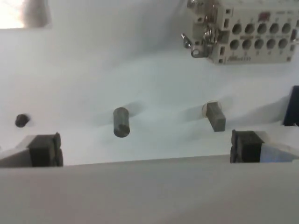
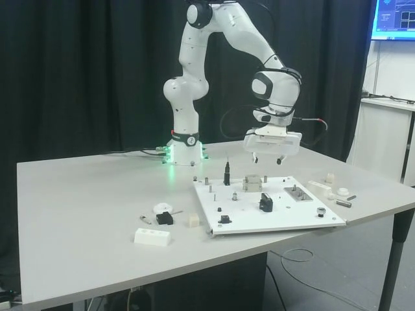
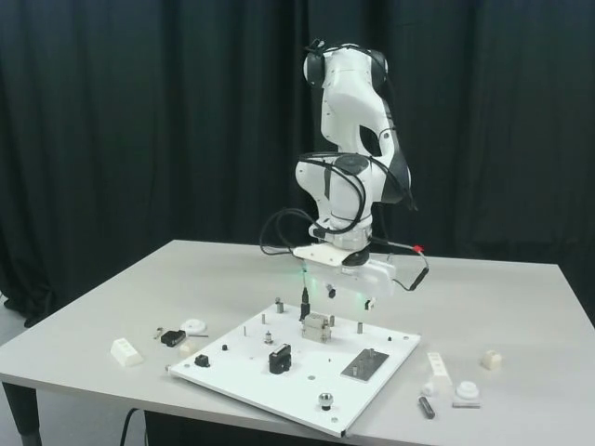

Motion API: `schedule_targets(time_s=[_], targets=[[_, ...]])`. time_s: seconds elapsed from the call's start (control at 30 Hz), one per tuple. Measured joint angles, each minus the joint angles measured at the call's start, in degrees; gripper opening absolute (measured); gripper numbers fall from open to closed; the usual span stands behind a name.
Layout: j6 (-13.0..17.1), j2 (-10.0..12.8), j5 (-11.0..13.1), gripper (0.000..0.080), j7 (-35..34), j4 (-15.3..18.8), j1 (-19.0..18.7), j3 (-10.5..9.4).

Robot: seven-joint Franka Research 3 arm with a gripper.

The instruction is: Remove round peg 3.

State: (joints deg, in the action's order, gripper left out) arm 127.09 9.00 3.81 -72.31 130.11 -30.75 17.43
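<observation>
Hanging in the air above the white board (image 2: 272, 217), the tool (image 2: 271, 159) holds nothing. Its two black fingertips (image 1: 44, 148) stand wide apart in the wrist view, with empty space between them.

The job has hardly started. No peg is out of its hole yet, as far as the pictures show. In the wrist view a grey round peg (image 1: 121, 122) stands up from the board, about midway between the two fingertips but farther off, so the fingers are not around it. My guess is that this is round peg 3, though nothing on the board tells which number it is. Beside it stands a grey square peg (image 1: 215, 116), and off to the other side sits a small dark stub (image 1: 21, 120). Farther away on the board is a white connector block (image 1: 252, 35) with rows of round holes.

What is left is nearly everything. The tool must come down over the round peg, close on it, and pull it straight up out of the board.

The board lies on the grey tabletop (image 2: 84, 194), near the front edge. Some small loose parts lie on the tabletop beside it, like a white block (image 2: 153, 237).
</observation>
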Motion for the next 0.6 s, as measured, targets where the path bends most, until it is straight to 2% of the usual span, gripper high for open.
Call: schedule_targets(time_s=[0.6], targets=[[8.8, -0.02, 1.31, 0.08, -3.01, 6.54, -0.01, -2.06]])
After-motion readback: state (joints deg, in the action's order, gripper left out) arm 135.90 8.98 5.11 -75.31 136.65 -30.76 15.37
